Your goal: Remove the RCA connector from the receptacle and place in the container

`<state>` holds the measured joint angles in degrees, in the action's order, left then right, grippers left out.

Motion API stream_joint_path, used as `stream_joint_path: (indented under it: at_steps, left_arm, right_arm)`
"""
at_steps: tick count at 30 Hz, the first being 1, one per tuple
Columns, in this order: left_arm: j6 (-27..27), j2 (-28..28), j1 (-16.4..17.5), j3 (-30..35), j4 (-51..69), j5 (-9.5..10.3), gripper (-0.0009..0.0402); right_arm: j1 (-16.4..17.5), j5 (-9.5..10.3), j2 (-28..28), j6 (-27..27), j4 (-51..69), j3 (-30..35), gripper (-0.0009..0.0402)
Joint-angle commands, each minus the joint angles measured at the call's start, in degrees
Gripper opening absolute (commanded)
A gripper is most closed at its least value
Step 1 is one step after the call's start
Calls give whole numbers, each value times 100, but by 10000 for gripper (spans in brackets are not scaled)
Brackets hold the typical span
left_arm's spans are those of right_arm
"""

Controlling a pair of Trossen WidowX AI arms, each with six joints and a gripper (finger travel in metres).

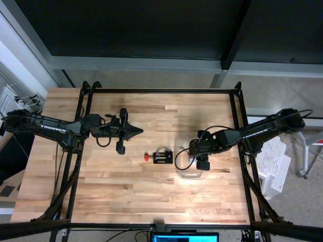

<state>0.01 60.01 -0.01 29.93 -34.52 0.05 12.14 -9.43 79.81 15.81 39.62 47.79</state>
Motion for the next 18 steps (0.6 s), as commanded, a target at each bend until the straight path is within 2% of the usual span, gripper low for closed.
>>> stream_joint_path:
  at_steps: [1,4,10,11,15,18]
  left_arm:
    - [0,0,2,2,-2,-2,0]
    - [0,0,0,2,-2,-2,0]
    - [0,0,2,2,-2,-2,0]
    - [0,0,0,2,-2,-2,0]
    - [0,0,0,2,-2,-2,0]
    - [0,0,0,2,-2,-2,0]
  right_arm:
    - [0,-2,-46,-7,-13,42,141]
    - [-4,-2,-179,-44,-15,214,129]
    - [-229,15,-686,-608,-442,592,96]
    - [-304,66,-778,-708,-551,619,89]
    - [-702,466,-1154,-949,-1143,623,58]
    - [-857,498,-1346,-1193,-1574,625,27]
